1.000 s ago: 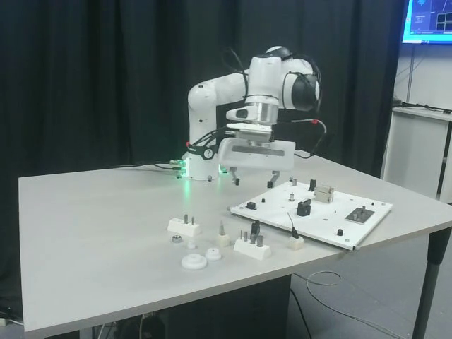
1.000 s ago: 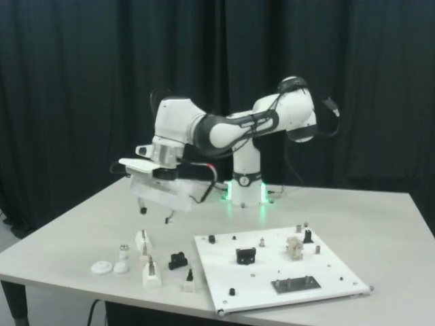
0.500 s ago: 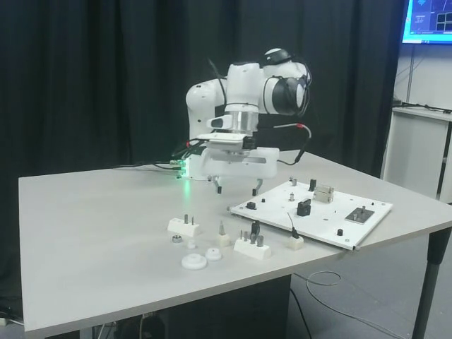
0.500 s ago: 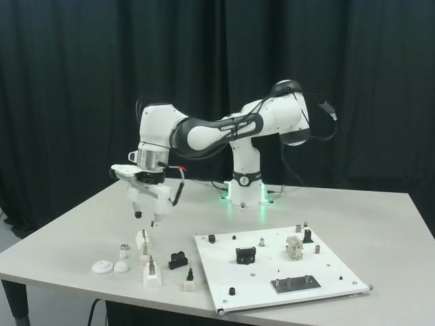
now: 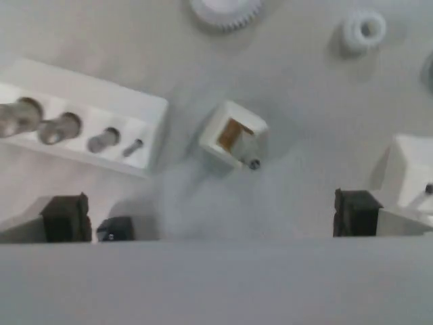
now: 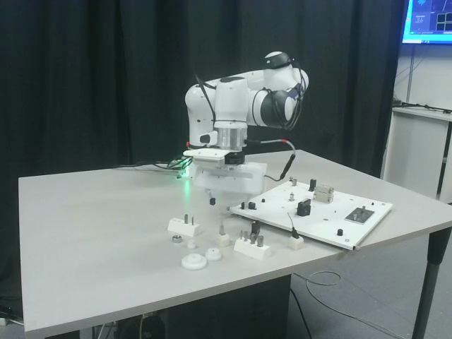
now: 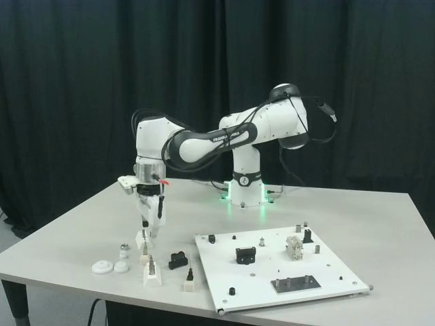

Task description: Pick Ethernet.

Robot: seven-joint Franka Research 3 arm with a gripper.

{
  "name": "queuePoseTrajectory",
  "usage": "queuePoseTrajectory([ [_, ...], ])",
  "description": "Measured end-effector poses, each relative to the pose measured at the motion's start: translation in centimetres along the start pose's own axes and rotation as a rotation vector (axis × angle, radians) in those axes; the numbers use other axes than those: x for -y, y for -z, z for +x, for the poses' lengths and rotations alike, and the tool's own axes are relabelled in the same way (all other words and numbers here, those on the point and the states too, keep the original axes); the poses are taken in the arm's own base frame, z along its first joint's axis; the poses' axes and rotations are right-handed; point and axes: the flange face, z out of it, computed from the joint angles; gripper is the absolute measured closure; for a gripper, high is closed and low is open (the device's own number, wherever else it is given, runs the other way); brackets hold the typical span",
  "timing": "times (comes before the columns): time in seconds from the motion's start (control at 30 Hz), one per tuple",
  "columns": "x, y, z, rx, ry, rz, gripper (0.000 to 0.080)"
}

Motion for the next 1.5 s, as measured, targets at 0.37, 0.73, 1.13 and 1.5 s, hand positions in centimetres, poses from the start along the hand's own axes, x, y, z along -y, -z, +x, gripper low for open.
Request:
queuePoseTrajectory([
  [0.37,-0.7,-1.9,0.2,0.014,-0.266,-0.023,0.0003],
  [0.73,-0.8,-2.2,1.6,0.02,-0.361,0.0,0.0003],
  [1.13,-1.0,-3.1,2.4,0.044,-0.397,0.01,0.0003],
  [1.5,-0.7,-4.2,2.5,0.047,-0.409,0.01,0.0003],
])
